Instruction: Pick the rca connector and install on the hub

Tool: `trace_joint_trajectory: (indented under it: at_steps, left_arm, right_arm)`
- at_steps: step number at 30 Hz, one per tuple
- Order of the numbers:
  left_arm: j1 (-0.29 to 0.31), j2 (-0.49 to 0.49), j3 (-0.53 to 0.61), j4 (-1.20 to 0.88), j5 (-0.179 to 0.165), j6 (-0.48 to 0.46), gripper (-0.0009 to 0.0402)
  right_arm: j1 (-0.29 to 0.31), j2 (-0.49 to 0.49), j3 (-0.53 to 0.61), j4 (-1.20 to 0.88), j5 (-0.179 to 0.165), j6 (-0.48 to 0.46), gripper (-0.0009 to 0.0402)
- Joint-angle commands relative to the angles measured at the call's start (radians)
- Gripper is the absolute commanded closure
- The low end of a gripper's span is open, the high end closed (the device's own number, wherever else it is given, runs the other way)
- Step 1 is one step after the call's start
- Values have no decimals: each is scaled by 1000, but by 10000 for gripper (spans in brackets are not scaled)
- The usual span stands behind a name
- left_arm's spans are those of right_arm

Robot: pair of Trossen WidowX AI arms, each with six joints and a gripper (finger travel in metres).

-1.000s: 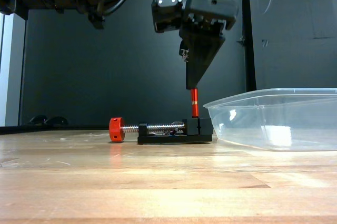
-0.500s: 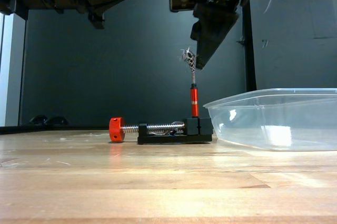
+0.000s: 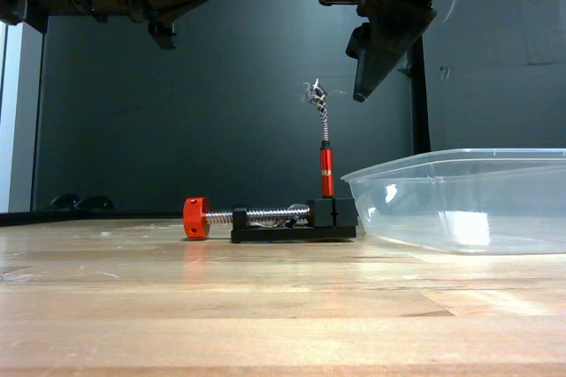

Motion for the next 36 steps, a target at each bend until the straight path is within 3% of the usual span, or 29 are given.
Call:
trace_joint_trajectory:
  at_steps: [1, 9, 14, 27, 36]
  left_arm:
    - [0, 0, 0, 0, 0, 0, 393]
    - [0, 0, 0, 0, 0, 0, 393]
    - [0, 0, 0, 0, 0, 0, 393]
    - [0, 0, 0, 0, 0, 0, 393]
    - [0, 0, 0, 0, 0, 0, 393]
  right_arm:
    - [0, -6, 0, 5, 0, 0, 210]
    - [-3, -20, 0, 21, 0, -4, 223]
    - [-23, -101, -32, 100, 1, -27, 242]
    - [-67, -412, -311, 465, 1, -57, 307]
    - [-93, -570, -495, 715, 1, -97, 357]
